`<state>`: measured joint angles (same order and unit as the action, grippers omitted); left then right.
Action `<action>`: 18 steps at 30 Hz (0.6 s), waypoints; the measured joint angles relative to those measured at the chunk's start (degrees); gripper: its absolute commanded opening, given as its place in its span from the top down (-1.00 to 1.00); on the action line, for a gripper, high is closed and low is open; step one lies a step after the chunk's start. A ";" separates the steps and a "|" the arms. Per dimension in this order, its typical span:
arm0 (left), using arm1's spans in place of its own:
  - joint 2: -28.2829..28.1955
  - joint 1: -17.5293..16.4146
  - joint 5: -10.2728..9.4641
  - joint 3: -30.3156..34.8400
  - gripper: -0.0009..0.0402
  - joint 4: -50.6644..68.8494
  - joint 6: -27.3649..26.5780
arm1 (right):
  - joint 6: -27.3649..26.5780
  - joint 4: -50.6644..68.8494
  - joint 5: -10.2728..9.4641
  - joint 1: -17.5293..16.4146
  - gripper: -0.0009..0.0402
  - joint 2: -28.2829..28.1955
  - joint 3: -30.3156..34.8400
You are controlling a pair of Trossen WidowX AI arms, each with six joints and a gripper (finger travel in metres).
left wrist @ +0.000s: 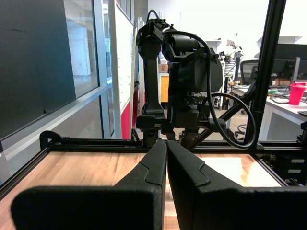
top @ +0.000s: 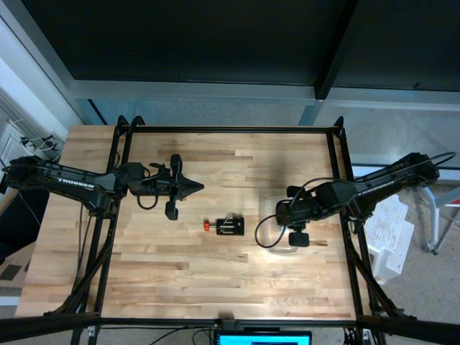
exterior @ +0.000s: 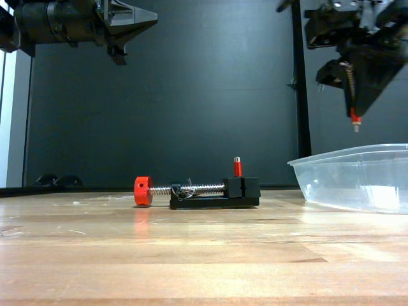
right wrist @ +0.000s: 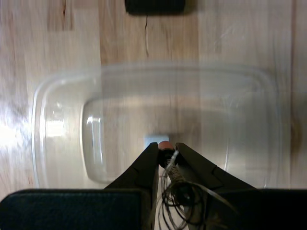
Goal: Pick the RCA connector and install on taskboard
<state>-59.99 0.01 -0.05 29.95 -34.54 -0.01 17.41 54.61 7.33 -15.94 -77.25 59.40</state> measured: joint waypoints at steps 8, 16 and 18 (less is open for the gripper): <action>0.00 0.00 0.02 -0.02 0.96 0.00 0.00 | -1.27 -0.17 0.00 1.62 0.87 -5.90 6.10; 0.00 0.00 0.02 0.00 0.96 0.00 0.00 | -2.23 -0.39 -0.02 2.97 0.87 -11.02 10.73; 0.00 0.00 0.00 0.00 0.96 0.00 0.00 | -2.80 -0.46 -0.02 3.23 0.87 -12.13 11.69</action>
